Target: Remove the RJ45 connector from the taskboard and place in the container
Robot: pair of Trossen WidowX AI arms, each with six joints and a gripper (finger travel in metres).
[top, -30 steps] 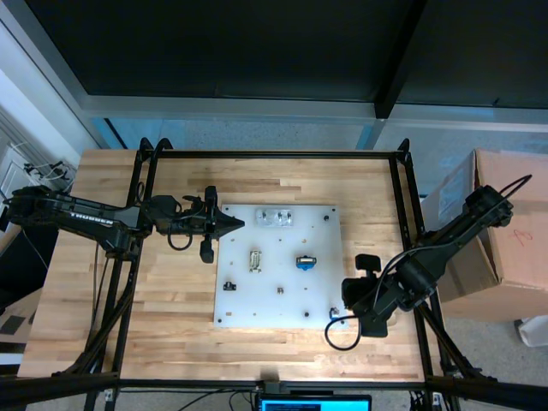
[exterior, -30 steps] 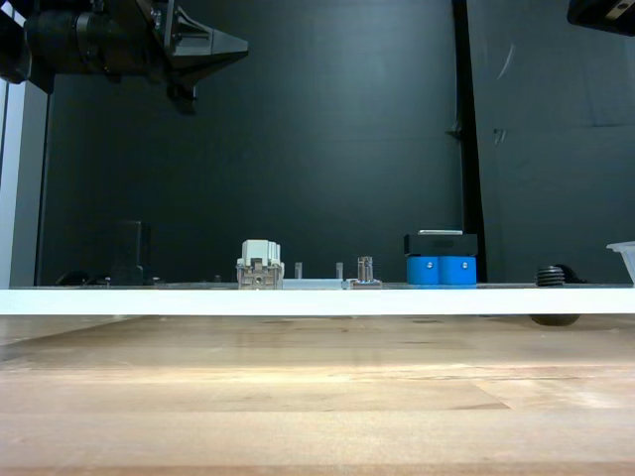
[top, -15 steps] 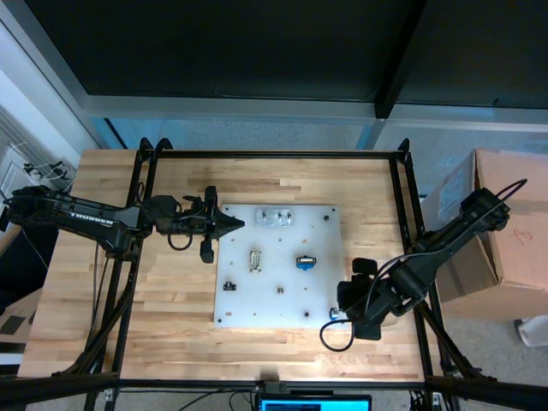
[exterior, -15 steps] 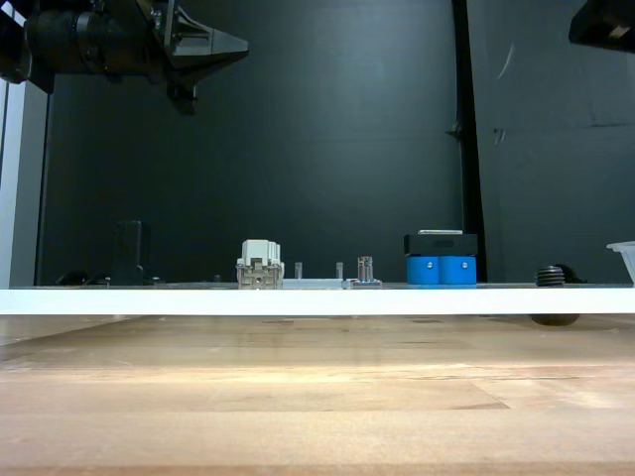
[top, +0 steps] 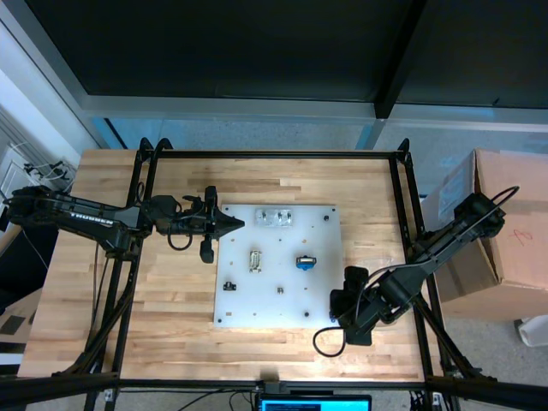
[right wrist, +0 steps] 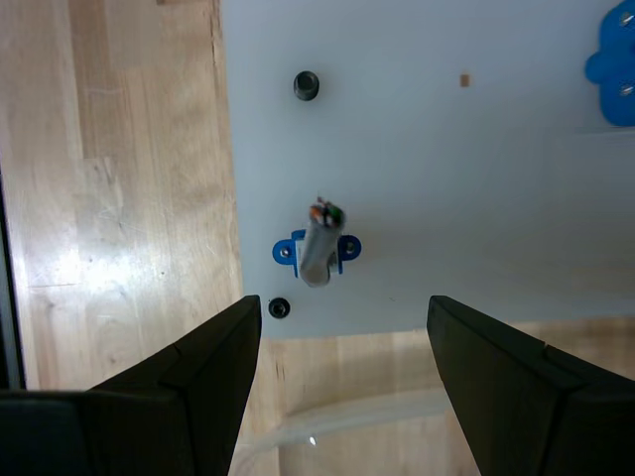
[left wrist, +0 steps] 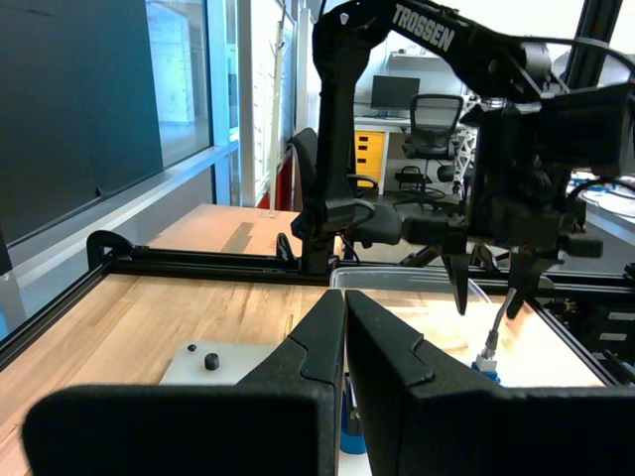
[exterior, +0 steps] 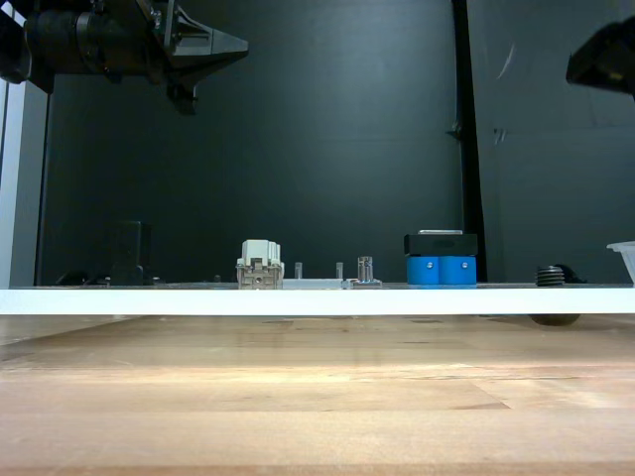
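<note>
The RJ45 connector (right wrist: pixel 317 248) stands in its blue seat near the near right corner of the white taskboard (top: pixel 257 295), with a short stub of coloured wires on top. It also shows as a small dark spot in the high view (top: pixel 332 314). My right gripper (right wrist: pixel 344 302) hangs above it, open, fingers (right wrist: pixel 213 367) either side and apart from it. In the high view the right gripper (top: pixel 344 306) is over that board corner. My left gripper (top: pixel 233 223) hovers shut over the board's far left edge, high above the table (exterior: pixel 238 44). A clear container rim (right wrist: pixel 347 416) lies just beside the board.
On the board sit a grey connector (top: pixel 254 260), a blue block (top: pixel 305 262) and a clear piece (top: pixel 276 218). A black frame (top: pixel 402 188) rings the table. A cardboard box (top: pixel 501 231) stands off the right edge. A black cable loop (top: pixel 325 341) hangs below the right gripper.
My right gripper has opened and moved left and down toward the board's near right corner, over the RJ45 connector. The left arm has not moved.
</note>
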